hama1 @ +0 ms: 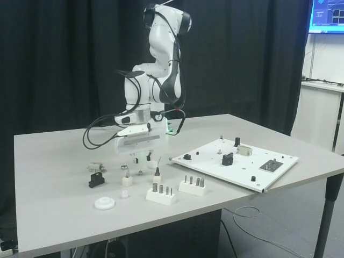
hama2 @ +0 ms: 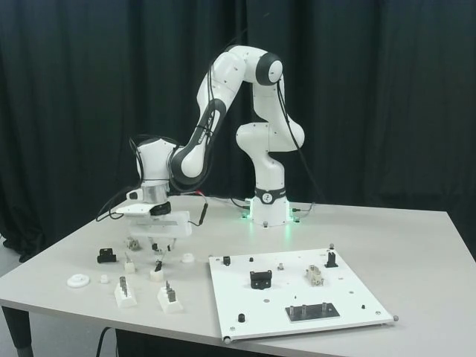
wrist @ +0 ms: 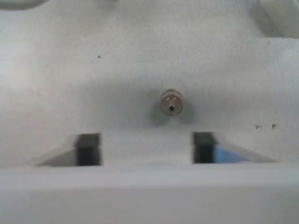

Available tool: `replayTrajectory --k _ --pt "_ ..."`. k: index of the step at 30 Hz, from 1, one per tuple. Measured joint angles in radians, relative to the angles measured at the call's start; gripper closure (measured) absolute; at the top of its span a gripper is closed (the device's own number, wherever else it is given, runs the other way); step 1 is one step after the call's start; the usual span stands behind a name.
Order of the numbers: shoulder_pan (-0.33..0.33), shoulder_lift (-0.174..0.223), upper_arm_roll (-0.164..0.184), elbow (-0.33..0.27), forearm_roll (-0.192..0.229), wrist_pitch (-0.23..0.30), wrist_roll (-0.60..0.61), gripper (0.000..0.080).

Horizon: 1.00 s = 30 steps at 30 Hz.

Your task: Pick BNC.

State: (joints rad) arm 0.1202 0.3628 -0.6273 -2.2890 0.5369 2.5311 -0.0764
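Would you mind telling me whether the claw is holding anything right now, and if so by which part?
Nothing is held. The claw is open above the grey table, and the BNC connector stands free on the surface between and beyond its fingertips.

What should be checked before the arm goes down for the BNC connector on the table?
1. BNC connector in the wrist view: ok, it stands on end on the grey table.
2. Claw open: ok, the two black fingertips stand apart with nothing between them.
3. Connector centred between the fingertips: not ok, it sits slightly nearer one fingertip and ahead of both.
4. Claw height: ok, it hangs above the table, not touching the connector.
5. Room around the connector: ok in the wrist view, only bare table next to it.
6. Distance to the small parts nearby: cannot tell.
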Motion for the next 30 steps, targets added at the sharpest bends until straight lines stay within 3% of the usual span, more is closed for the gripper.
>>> replayTrajectory --k 5,6,14,15,30 --pt "0.002 -0.012 -0.004 0.001 -0.014 -0.017 0.023 0.0420" --pt "0.003 -0.014 -0.005 0.001 -0.019 -0.019 0.026 0.0137" --pt "0.012 -0.021 -0.008 0.012 -0.048 -0.023 0.047 0.0137" --pt "0.013 -0.021 -0.008 0.014 -0.051 -0.023 0.048 0.0009" --pt "0.015 0.004 -0.010 0.025 -0.065 -0.013 0.054 0.0003"
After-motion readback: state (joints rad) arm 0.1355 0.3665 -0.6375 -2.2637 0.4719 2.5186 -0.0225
